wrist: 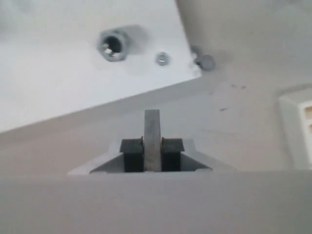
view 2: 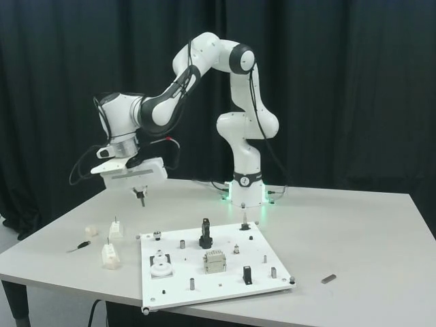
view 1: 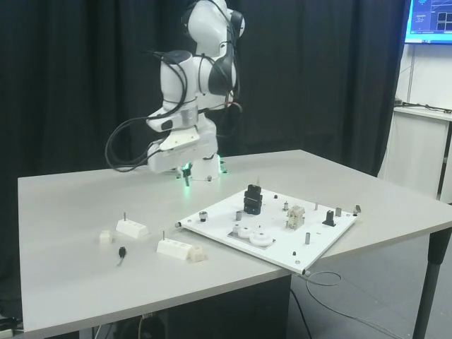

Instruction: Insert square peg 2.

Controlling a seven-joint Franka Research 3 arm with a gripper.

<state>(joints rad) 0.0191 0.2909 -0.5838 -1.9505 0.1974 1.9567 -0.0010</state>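
Jaws closed on grey square peg (wrist: 151, 139), held high, left of white board (view 2: 211, 262); carry it over, keep it vertical, align before descent.

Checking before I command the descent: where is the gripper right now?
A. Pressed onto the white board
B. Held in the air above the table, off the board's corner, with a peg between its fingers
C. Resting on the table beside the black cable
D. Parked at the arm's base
B: the gripper hangs above the grey table, off the white board, with the square peg clamped between its fingers.
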